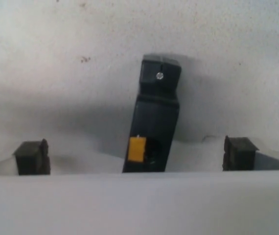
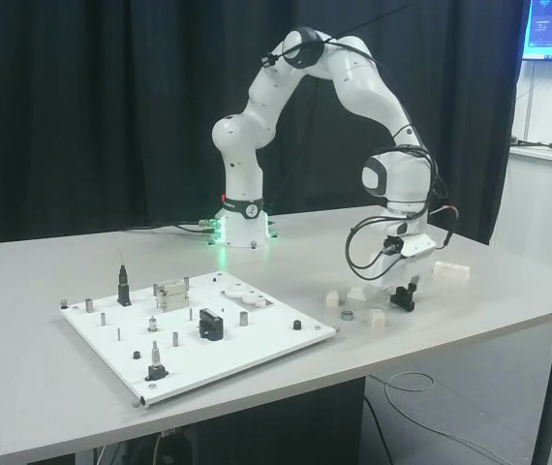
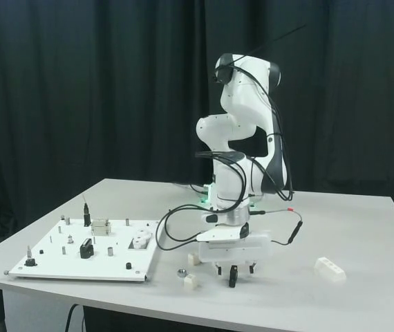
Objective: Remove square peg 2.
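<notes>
Closest to the wrist camera is the gripper (image 1: 135,155), spread wide, its two black fingertips (image 1: 32,157) well apart and clasping nothing; beneath everything lies the grey table (image 2: 508,291), and the white arm (image 2: 353,68) bends over it with its wrist low, well off to the side of the white board (image 2: 257,349); the black peg (image 1: 154,117) is out of the board and sits on the bare table between the fingertips, touching neither, and seems to stand there with a slight lean, though whether it is steady I cannot tell; a few small white blocks (image 2: 375,317) lie just beside the spot; the job looks all but done, so the careful move would be a straight lift with the fingers left wide, no sideways drift, lest a pad clip the peg and tip it toward the blocks.
</notes>
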Tool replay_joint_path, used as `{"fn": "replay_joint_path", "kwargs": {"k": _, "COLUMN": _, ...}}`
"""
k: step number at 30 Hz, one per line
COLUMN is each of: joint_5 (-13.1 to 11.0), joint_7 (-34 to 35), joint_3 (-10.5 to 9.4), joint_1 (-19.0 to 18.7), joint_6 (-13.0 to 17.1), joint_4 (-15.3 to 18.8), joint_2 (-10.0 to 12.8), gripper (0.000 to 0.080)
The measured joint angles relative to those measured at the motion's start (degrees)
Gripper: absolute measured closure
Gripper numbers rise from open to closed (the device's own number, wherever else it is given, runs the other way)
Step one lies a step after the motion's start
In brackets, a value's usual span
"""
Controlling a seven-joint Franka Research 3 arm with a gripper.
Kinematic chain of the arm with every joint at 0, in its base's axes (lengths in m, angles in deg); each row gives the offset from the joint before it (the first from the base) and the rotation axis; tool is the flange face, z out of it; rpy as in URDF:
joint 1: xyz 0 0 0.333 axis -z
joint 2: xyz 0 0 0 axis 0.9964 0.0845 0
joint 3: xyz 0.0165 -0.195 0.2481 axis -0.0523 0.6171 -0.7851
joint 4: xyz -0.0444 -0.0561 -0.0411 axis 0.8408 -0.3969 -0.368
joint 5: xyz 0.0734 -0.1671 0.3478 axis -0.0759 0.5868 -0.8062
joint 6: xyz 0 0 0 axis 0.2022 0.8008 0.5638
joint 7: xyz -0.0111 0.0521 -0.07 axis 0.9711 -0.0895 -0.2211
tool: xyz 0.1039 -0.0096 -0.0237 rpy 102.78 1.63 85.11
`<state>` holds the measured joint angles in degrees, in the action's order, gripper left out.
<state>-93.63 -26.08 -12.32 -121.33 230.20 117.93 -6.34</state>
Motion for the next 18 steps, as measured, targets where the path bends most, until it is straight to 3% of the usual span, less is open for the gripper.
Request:
{"fn": "replay_joint_path", "kwargs": {"k": 2, "joint_5": 0.0, "joint_7": 0.0, "joint_3": 0.00, "joint_1": 0.0, "joint_6": -0.8, "joint_4": 0.0, "joint_2": -0.4, "gripper": 0.0097}}
{"fn": "replay_joint_path", "kwargs": {"k": 3, "joint_5": 0.0, "joint_7": 0.0, "joint_3": 0.01, "joint_1": 0.0, "joint_6": -1.2, "joint_4": 0.0, "joint_2": -0.7, "gripper": 0.0008}}
{"fn": "replay_joint_path", "kwargs": {"k": 18, "joint_5": 0.6, "joint_7": 0.0, "joint_3": 0.49, "joint_1": 0.1, "joint_6": -6.0, "joint_4": -0.1, "joint_2": -4.1, "gripper": 0.0003}}
